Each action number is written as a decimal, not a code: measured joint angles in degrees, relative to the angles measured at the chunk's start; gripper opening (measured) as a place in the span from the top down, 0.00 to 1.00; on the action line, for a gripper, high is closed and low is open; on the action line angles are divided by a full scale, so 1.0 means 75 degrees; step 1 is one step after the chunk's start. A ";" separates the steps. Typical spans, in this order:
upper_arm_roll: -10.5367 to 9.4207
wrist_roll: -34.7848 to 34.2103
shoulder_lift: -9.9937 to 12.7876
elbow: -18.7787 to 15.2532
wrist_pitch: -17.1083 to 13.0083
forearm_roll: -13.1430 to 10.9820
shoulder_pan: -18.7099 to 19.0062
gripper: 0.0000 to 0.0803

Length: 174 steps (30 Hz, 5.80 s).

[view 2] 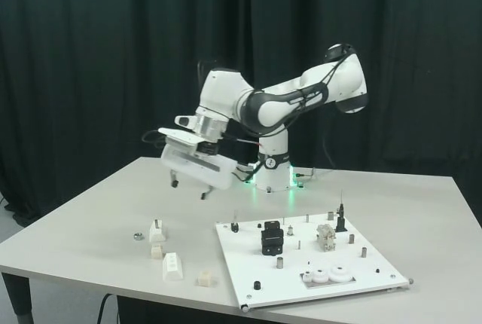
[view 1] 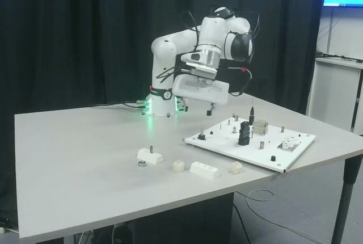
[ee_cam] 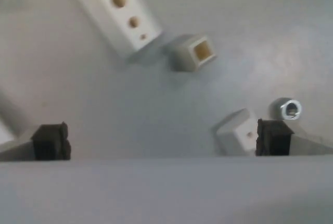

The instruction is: Pick bolt 4.

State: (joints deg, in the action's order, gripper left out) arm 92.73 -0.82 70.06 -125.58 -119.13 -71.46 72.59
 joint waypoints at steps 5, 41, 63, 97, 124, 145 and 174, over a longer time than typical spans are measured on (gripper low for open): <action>-0.0057 0.0005 0.0010 0.0300 0.0004 0.0000 -0.0523 0.00; -0.0433 -0.0054 0.0413 0.0702 0.1257 -0.1891 -0.3542 0.00; -0.1037 -0.2280 0.0606 0.1926 0.1762 -0.1429 -0.4727 0.00; -0.1868 -0.2717 0.0635 0.2961 0.2130 -0.0917 -0.5734 0.00; -0.2334 -0.3039 0.0633 0.2674 0.1728 -0.1049 -0.5677 0.00; -0.2513 -0.3030 0.0625 0.2404 0.1351 -0.1208 -0.5514 0.00; -0.2510 -0.3007 0.0606 0.2329 0.1305 -0.1283 -0.5425 0.00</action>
State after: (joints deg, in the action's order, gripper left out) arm 73.90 -23.37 74.61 -108.12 -109.35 -81.08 31.90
